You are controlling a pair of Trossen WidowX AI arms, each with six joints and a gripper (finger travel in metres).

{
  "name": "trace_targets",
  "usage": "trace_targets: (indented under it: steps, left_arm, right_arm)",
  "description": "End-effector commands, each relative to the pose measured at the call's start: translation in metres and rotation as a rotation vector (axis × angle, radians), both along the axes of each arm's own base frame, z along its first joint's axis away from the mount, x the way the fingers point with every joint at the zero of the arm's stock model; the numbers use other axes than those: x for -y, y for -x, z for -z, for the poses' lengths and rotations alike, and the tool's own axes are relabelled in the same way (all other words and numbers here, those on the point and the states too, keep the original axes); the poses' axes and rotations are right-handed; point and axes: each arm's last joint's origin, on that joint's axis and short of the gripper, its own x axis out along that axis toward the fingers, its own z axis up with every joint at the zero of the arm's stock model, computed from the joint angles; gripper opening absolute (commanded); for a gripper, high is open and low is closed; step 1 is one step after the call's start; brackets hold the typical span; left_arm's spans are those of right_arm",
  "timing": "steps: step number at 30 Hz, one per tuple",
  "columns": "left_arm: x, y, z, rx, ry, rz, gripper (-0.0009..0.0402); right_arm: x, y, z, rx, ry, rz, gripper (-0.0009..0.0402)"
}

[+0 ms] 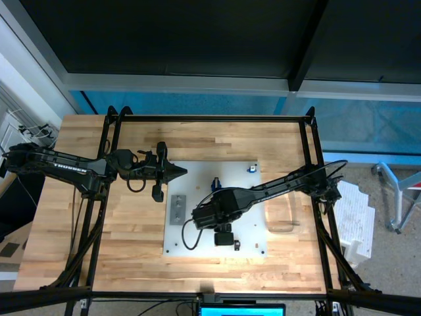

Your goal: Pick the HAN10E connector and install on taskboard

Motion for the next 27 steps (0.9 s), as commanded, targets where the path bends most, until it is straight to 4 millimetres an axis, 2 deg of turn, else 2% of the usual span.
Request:
trace_targets:
  steps: [1, 6, 27]
  left_arm:
    - [0.0, 0.0, 0.0, 0.0, 0.0, 0.0, 0.0001]
    - [0.0, 0.0, 0.0, -0.001, 0.0, 0.0, 0.0001]
    - [0.0, 0.0, 0.0, 0.0, 0.0, 0.0, 0.0001]
  right_arm:
    - [-0.002, -0.005, 0.003, -0.002, 0.001, -0.003, 0.0036]
    - [-0.004, -0.01, 0.009, -0.013, -0.021, -0.006, 0.0035]
    - [-0.003, -0.012, 0.014, 0.0, -0.014, 0.002, 0.0036]
